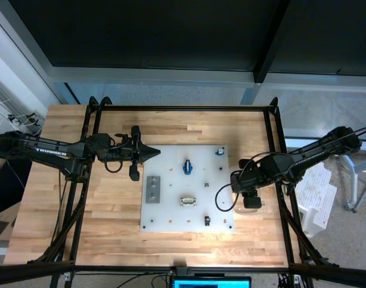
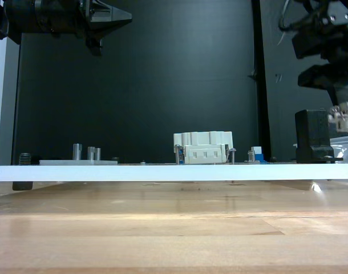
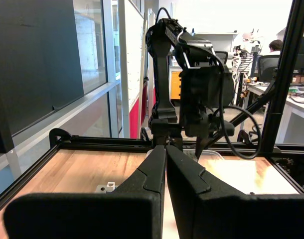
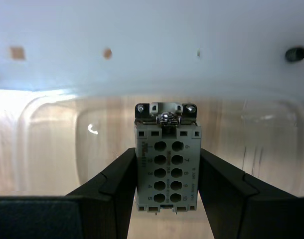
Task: Pick the HAN10E connector and install on the hub
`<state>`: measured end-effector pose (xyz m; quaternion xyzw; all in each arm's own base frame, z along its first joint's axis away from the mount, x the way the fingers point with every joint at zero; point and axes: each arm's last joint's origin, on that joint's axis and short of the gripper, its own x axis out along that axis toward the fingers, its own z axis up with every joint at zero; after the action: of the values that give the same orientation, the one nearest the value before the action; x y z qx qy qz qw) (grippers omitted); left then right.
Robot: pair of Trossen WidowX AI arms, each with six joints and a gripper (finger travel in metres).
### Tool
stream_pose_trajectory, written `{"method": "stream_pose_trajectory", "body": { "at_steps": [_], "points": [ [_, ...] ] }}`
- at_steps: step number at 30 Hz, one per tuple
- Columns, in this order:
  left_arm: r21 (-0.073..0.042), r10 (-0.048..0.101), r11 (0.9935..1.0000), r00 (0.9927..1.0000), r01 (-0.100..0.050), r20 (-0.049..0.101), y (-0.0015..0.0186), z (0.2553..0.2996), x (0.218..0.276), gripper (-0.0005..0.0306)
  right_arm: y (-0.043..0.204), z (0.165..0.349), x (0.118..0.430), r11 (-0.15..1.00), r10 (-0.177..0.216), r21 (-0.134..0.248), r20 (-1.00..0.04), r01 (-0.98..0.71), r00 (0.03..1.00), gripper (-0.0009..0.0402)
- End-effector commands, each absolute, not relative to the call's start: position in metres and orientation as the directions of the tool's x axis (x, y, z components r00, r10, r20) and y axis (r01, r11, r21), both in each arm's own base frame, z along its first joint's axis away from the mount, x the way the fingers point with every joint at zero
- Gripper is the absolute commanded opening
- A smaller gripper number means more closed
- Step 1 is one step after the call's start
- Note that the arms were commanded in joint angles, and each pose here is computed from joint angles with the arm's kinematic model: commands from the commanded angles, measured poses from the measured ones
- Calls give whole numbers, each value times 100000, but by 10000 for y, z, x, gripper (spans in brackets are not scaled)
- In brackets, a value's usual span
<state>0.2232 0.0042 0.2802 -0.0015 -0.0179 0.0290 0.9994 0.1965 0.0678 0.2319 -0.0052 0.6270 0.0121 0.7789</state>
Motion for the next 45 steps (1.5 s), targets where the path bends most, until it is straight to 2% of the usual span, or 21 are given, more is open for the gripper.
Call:
{"method": "stream_pose_trajectory", "body": {
  "at_steps": [1,18,24,32,38,45],
  "points": [
    [-371,5832,99830,99766,-5823,3562,42,2802,2233,1,686,2366,1987,99961,1742,1188,-97307,-2546,22987,41],
    [-371,5832,99830,99766,-5823,3562,42,2802,2233,1,694,2399,2011,99964,2548,2247,-96746,-1481,25173,41],
    [-371,5832,99830,99766,-5823,3562,42,2802,2233,1,713,2448,2069,99968,2510,2324,-96347,-1013,26662,57],
    [-372,5871,99827,99764,-5861,3562,43,2802,2233,1,804,2332,2324,99954,328,-285,-97946,-3011,20161,72],
    [-371,5832,99830,99766,-5823,3562,42,2802,2233,1,873,2383,2517,99932,1275,492,-97585,-3641,21808,75],
    [-371,5794,99832,99768,-5785,3562,42,2802,2233,1,960,2442,2765,99935,1787,1007,-97236,-3466,23280,131]
  ]
}}
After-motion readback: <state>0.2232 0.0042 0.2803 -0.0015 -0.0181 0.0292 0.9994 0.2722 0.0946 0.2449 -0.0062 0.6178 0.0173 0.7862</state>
